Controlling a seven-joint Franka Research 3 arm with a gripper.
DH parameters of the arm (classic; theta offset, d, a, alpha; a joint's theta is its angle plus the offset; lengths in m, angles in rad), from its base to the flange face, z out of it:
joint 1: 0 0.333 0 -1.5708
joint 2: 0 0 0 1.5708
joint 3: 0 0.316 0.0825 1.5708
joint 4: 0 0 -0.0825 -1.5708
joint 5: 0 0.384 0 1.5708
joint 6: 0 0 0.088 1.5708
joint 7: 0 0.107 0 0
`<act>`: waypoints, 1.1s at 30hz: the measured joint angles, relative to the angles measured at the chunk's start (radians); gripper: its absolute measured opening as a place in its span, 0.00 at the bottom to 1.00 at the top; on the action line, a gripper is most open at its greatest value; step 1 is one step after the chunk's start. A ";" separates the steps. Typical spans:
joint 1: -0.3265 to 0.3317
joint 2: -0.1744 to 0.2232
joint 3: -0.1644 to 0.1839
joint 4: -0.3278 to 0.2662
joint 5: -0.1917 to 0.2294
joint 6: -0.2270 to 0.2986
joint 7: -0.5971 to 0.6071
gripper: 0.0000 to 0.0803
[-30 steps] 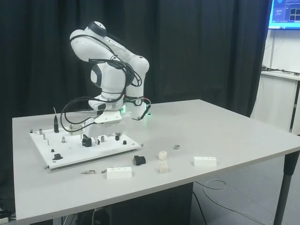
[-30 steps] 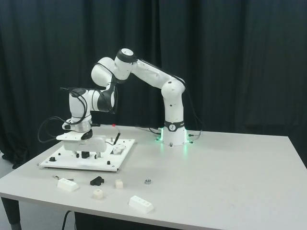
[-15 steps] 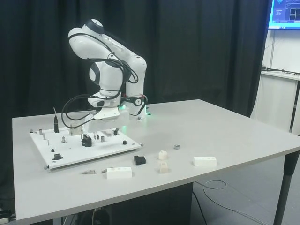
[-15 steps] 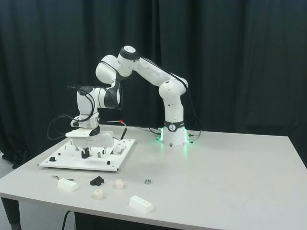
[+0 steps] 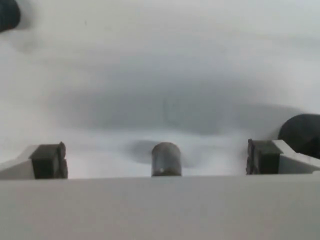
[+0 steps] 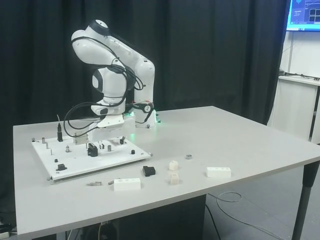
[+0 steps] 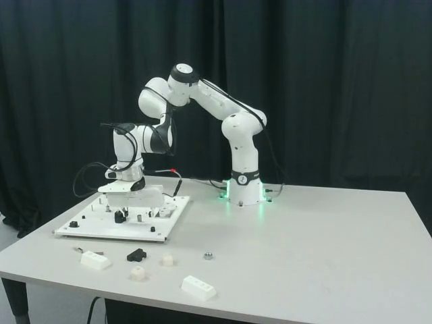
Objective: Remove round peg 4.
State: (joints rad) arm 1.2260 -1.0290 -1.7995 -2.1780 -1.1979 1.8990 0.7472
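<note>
The board (image 6: 95, 159) lies on the table (image 6: 240, 135), toward the left end in the first room view. The arm's base (image 7: 244, 192) stands behind it, farther along the table. The gripper (image 6: 106, 141) hangs over the board's middle, and in the wrist view a peg (image 5: 166, 159) stands between its two spread fingertips (image 5: 47, 161), touching neither. In front of the board lie a block (image 6: 127, 184), a clip (image 6: 148, 170), two small pieces (image 6: 173, 172) and a second block (image 6: 218, 172), with a nut (image 6: 189, 156) just behind them.
</note>
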 joint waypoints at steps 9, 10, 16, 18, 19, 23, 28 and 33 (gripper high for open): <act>-0.045 0.000 -0.001 -0.044 -0.012 0.041 0.001 1.00; -0.049 0.000 -0.001 -0.048 -0.014 0.044 0.002 1.00; -0.068 0.000 -0.002 -0.066 -0.027 0.061 0.009 1.00; -0.075 0.000 -0.002 -0.072 -0.031 0.068 0.013 1.00; -0.077 0.000 -0.003 -0.075 -0.033 0.072 0.014 1.00; -0.085 0.000 -0.006 -0.082 -0.037 0.081 0.017 1.00; -0.095 0.000 -0.010 -0.090 -0.044 0.097 0.018 1.00; -0.103 0.000 -0.016 -0.095 -0.049 0.117 0.026 1.00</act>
State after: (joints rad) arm 1.1233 -1.0288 -1.8155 -2.2734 -1.2471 2.0160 0.7732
